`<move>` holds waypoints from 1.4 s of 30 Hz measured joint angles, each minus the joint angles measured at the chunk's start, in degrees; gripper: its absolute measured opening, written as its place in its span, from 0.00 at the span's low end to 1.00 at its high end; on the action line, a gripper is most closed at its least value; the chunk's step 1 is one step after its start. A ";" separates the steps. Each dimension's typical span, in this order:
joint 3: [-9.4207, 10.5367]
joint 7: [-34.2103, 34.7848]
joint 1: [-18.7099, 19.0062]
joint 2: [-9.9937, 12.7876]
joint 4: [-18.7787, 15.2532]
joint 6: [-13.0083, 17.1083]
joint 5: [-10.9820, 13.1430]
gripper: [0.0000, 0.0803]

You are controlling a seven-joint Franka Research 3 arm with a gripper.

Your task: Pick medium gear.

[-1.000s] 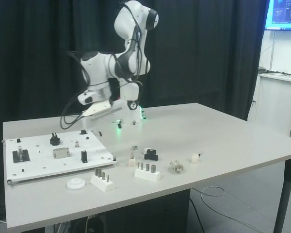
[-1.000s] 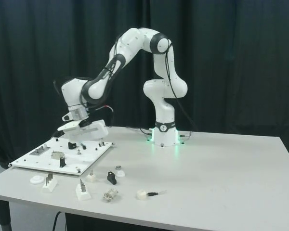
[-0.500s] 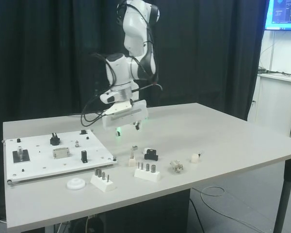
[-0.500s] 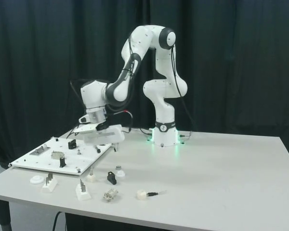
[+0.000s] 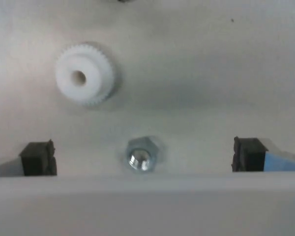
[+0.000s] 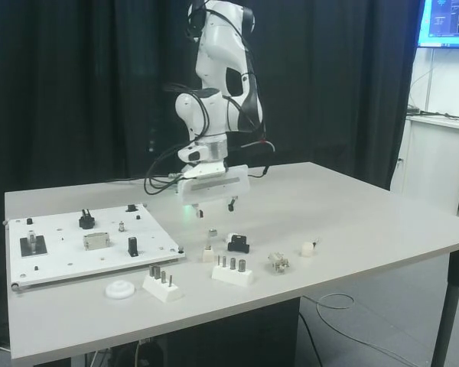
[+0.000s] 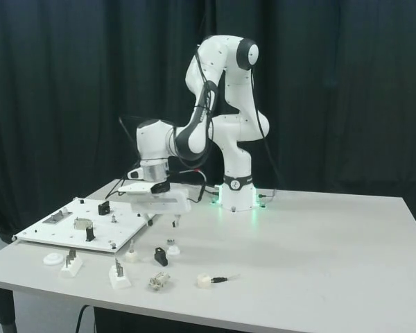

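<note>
Grey table (image 6: 352, 206) under black curtains: that is your workspace, with the white arm bolted at the back. The gripper (image 5: 142, 157) is released, its two black fingers (image 5: 38, 158) spread wide with nothing between them but the table far below.

In the wrist view, a metal hex nut (image 5: 143, 155) sits directly under the midpoint. The medium gear (image 5: 84, 81), white with a centre hole, lies flat on the table off to one side of that line, closer to one finger than the other.

A second ago the gripper (image 6: 216, 208) was over the white board (image 6: 61, 256); it has since swung across to hover above the loose parts beside it. So you are now roughly on station but not centred. You probably need to shift over the gear before descending, or you may close on the nut. A larger white gear (image 6: 118, 289) lies near the front edge, well apart.
</note>
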 joint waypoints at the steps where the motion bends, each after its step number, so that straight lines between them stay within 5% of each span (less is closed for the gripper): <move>1: 0.03 0.46 0.34 0.00 -0.25 0.48 0.01 1.00; 15: 0.58 5.35 4.10 1.26 -2.32 4.91 0.48 1.00; 32: 4.63 6.72 5.30 8.19 -2.10 13.35 5.48 1.00; 42: 6.42 6.72 5.16 10.36 -1.93 15.23 7.83 1.00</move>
